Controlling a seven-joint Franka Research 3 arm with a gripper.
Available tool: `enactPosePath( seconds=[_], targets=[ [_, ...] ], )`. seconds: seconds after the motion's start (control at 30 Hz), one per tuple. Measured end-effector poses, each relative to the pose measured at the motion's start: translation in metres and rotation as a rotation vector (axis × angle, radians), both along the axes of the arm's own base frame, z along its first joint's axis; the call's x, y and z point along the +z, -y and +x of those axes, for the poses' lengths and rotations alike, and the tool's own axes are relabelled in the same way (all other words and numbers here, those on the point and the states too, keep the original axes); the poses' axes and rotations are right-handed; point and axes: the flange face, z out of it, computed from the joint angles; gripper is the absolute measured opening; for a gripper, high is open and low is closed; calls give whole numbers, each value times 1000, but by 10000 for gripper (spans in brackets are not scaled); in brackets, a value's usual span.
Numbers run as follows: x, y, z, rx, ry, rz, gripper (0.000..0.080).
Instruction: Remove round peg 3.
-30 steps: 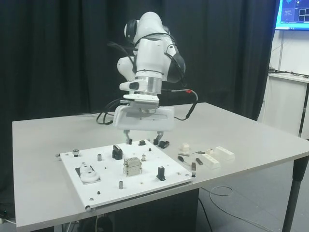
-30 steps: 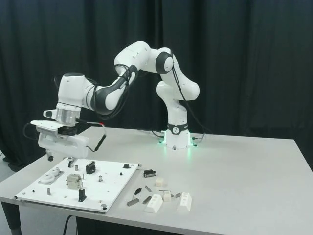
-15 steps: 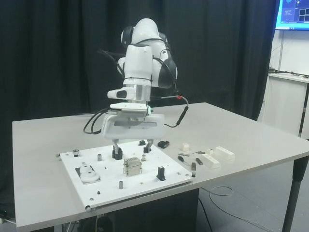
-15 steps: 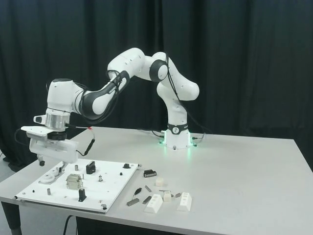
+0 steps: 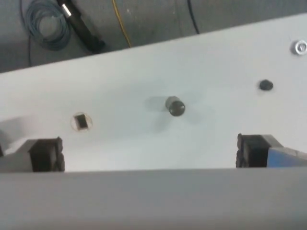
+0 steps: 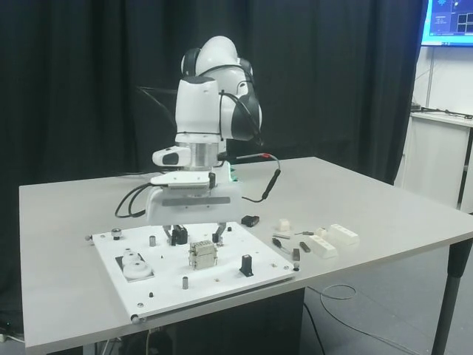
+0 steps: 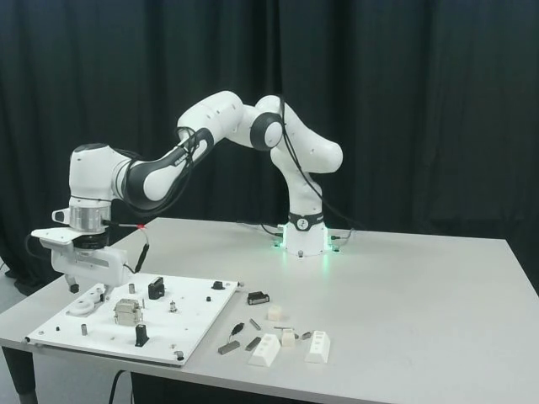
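Observation:
A short grey round peg [image 5: 175, 106] stands upright in the white board [image 5: 211, 124]. It shows near the board's front edge in the first room view [image 6: 184, 282] and in the second room view [image 7: 82, 329]. My gripper [image 5: 148, 152] is open, with its black fingertips [image 5: 46, 154] wide apart and nothing between them. The peg lies ahead of the fingertips, not between them. In the room views the gripper [image 6: 196, 235] [image 7: 88, 288] hangs low over the board's middle, behind the peg.
On the board [image 6: 244, 285] are white gears [image 6: 137, 266], a grey connector block [image 6: 202, 255], black parts [image 6: 246, 265], another peg [image 6: 152, 240] and a small black stud [image 5: 265, 85]. Loose white and grey parts [image 6: 325, 240] lie on the grey table [image 6: 59, 222] beside it.
The arm has swung the gripper sideways from the board's far corner to over its middle and lowered it. The fingers have stayed open.

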Motion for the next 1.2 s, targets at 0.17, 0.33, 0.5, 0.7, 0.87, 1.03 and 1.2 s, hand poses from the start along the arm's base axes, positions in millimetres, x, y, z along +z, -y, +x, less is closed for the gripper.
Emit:
enactPosePath(
  seconds=[0.17,0.33,0.5,0.7,0.87,1.03,1.2],
  targets=[
    [-5,4,2,-7,-27,0,800],
    [-11,7,5,-4,-41,-9,800],
    [-18,10,8,4,-49,-20,800],
    [-27,12,10,38,-54,-25,800],
    [-33,14,10,45,-56,-22,800],
    [-38,16,10,60,-60,-23,800],
    [-43,18,9,59,-57,-12,800]
  ],
)
